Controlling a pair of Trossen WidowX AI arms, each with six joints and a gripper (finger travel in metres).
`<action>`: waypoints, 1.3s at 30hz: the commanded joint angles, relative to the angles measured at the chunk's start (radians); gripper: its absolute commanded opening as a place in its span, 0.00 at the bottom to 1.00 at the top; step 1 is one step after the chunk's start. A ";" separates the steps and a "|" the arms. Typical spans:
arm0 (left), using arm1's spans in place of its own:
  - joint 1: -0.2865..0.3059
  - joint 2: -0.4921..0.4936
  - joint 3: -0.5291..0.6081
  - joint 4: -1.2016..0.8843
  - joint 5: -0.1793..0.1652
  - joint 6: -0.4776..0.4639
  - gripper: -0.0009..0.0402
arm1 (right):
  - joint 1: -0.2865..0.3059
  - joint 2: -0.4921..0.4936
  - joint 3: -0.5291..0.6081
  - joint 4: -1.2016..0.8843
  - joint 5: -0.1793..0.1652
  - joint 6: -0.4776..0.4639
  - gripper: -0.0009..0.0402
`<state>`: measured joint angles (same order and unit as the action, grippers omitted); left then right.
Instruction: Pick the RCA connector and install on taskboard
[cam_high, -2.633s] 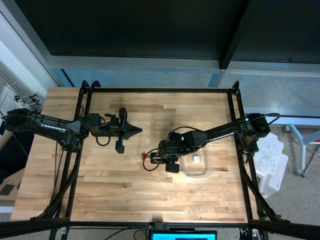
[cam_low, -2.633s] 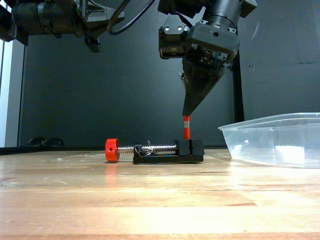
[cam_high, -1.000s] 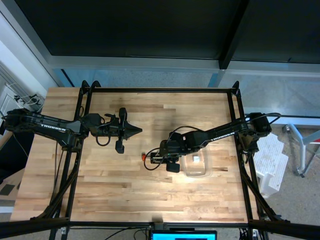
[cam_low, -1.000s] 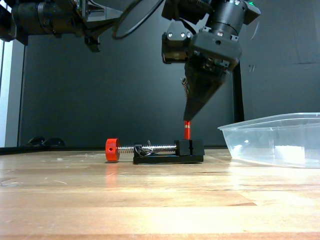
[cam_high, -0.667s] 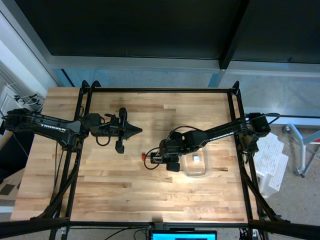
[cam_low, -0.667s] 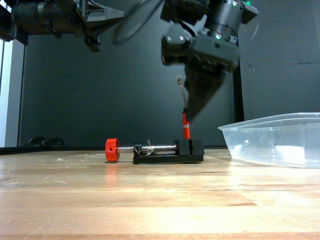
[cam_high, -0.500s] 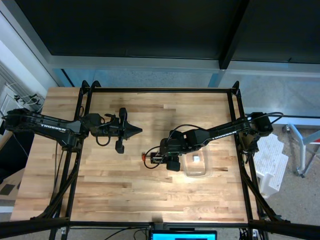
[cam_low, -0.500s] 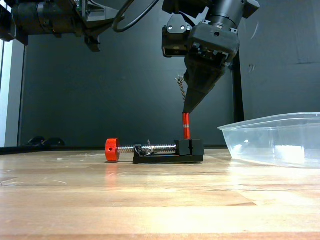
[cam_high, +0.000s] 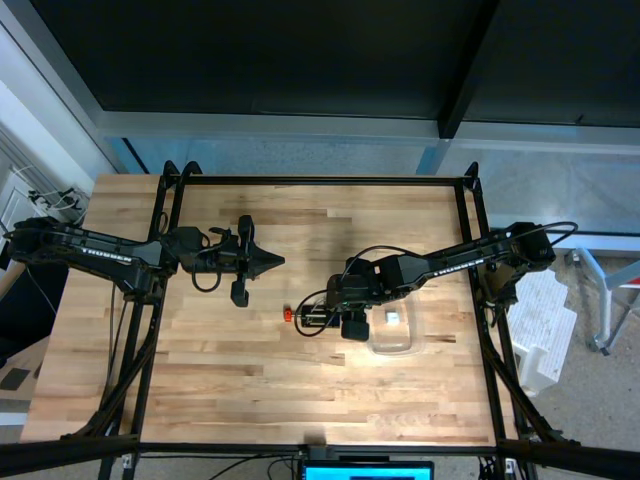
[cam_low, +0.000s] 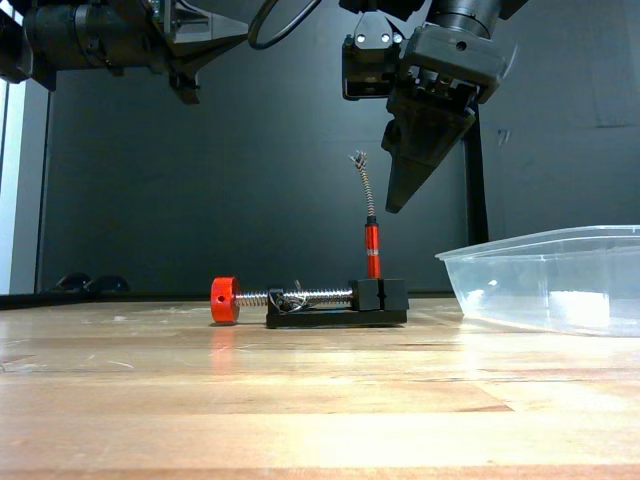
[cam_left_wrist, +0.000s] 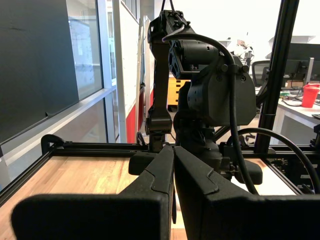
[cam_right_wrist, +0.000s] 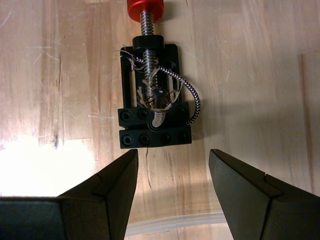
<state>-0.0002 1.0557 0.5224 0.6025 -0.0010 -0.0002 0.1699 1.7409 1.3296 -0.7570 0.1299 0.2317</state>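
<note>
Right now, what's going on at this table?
The right gripper hovers open above the taskboard, holding nothing. The red RCA connector stands upright in the taskboard, apart from the gripper, with its springy tail curling at the top, so the install looks done. The left gripper is shut and parked over the table's left side, away from the work. A clear tray sits to the board's right.

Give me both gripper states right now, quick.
Left gripper: shut, empty, parked above the wooden table's left half.
Right gripper: open, empty, above the small black rectangular taskboard block; the slim red RCA connector stands upright on it.
</note>
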 joint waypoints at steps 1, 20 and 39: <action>0.000 0.000 0.000 0.000 0.000 0.000 0.02 | 0.003 0.000 0.001 0.004 -0.001 -0.005 0.50; 0.000 0.000 0.000 0.000 0.000 0.000 0.02 | -0.062 -0.280 -0.135 0.227 -0.053 -0.147 0.19; 0.000 0.000 0.000 0.000 0.000 0.000 0.02 | -0.180 -0.601 -0.513 0.849 -0.132 -0.222 0.02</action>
<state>-0.0002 1.0557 0.5224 0.6025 -0.0006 -0.0002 -0.0036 1.1545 0.8383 0.0483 -0.0040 0.0086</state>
